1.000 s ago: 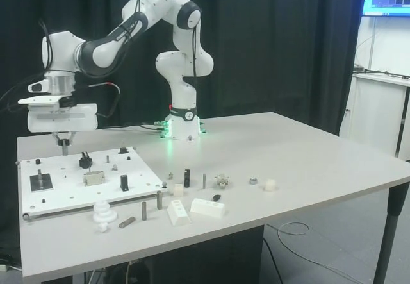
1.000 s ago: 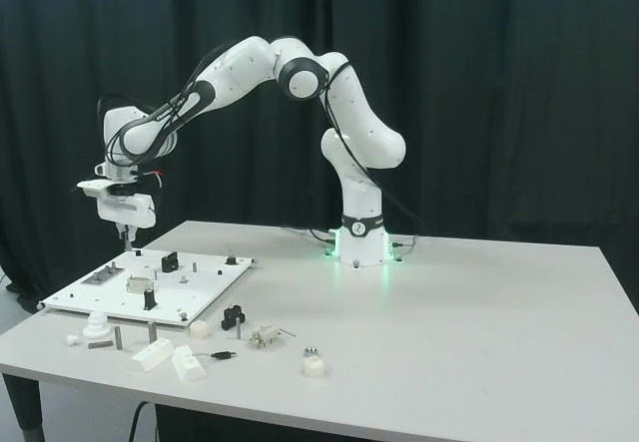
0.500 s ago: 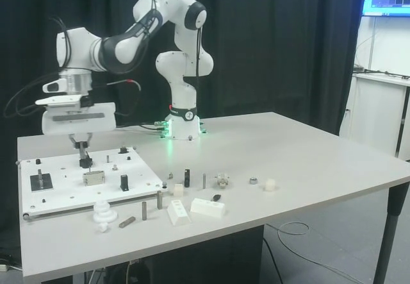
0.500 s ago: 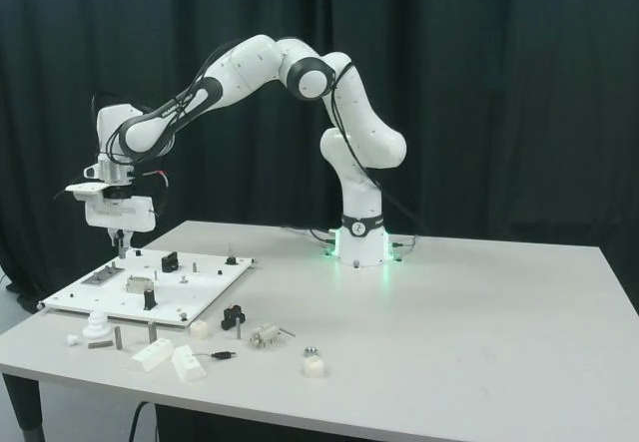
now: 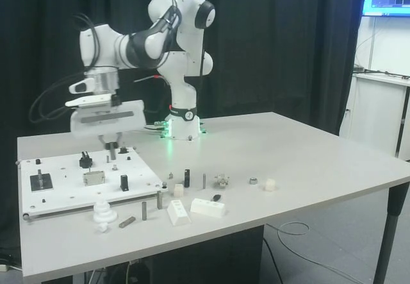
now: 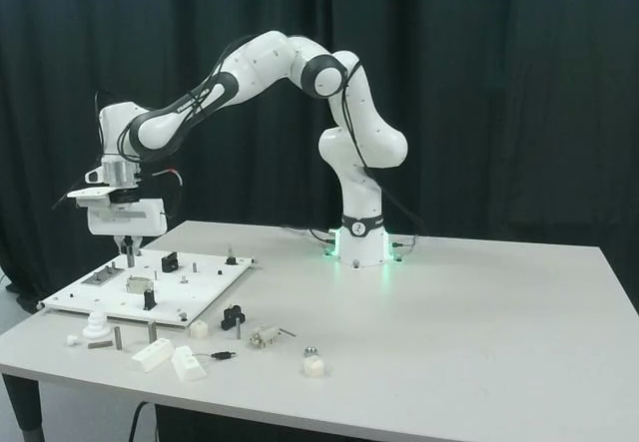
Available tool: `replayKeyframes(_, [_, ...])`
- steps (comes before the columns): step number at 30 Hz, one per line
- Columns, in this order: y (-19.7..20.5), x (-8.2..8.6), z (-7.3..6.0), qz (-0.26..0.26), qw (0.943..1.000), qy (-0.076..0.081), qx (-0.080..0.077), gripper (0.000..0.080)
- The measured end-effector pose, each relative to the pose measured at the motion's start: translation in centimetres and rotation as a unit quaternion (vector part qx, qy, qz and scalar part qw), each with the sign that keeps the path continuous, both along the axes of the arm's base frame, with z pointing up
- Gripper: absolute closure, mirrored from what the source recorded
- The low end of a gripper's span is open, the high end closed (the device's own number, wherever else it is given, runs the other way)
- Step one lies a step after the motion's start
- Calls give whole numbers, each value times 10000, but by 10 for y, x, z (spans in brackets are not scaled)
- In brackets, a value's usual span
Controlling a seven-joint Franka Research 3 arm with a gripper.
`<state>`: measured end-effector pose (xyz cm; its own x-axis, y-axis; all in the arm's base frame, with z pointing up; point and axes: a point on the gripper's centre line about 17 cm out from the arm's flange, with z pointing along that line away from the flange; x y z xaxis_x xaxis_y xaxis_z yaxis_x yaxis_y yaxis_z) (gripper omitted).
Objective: Place round peg 4.
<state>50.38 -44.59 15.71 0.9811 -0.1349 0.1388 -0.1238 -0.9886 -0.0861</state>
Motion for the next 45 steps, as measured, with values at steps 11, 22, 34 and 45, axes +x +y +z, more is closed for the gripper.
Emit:
replayKeyframes(11, [71,41,0,58,9995,125,278,652])
replayKeyframes(22, [152,72,-6,194,9984,266,453,652])
replayKeyframes(34, [247,87,-22,352,9961,523,612,652])
replayKeyframes(45, [325,86,-43,465,9938,822,595,652])
